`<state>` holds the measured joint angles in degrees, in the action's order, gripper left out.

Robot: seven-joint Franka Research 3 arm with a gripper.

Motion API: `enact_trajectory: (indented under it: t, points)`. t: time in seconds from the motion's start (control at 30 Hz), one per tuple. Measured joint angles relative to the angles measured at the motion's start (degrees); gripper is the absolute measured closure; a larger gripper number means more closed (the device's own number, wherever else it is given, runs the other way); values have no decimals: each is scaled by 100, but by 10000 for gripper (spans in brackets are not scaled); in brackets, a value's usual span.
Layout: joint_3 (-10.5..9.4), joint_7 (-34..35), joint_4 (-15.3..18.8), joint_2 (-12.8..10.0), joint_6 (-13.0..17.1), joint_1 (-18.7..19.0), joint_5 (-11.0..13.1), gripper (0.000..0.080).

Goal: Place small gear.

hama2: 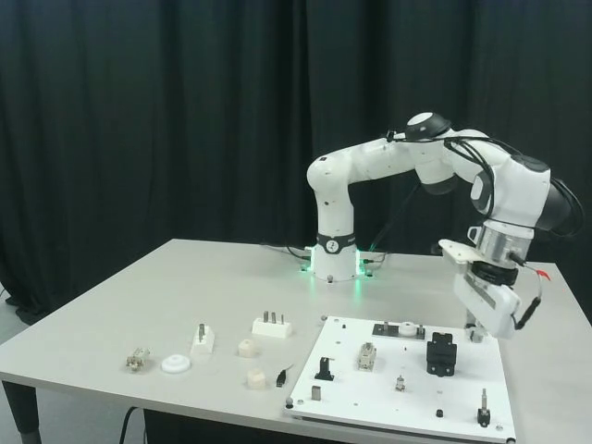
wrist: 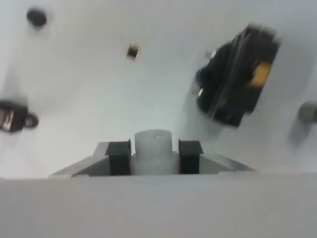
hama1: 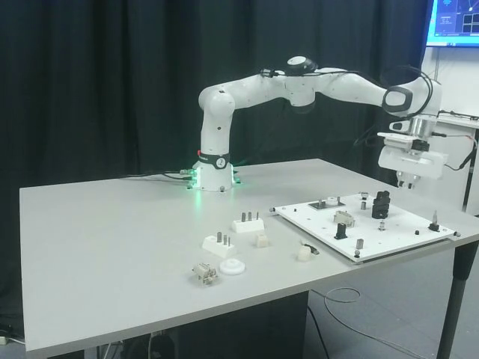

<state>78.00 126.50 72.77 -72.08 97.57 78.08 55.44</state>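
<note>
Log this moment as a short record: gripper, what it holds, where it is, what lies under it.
gripper: shut on small gear
small gear: white, clamped between the two black fingers
position: raised in the air above the far side of the white board
below, on the board: black block
loose on grey table: large white gear

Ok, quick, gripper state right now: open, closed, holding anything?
Gripper: closed on the small gear, a white cylindrical part clamped between the two black fingertips, held in the air above the white board.
</note>
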Motion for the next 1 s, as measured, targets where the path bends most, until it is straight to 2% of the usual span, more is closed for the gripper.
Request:
enact_trajectory:
  t: [0.23, 0.53, 0.7, 1.0]
  points:
    - [308, -245, 0, 40, -523, -53, -191, 604]
    - [445, -616, 26, 136, -1024, -234, -682, 604]
    - [467, -845, 107, 138, -1160, -366, -919, 604]
    - [491, -1395, 463, 138, -1143, -566, -1225, 604]
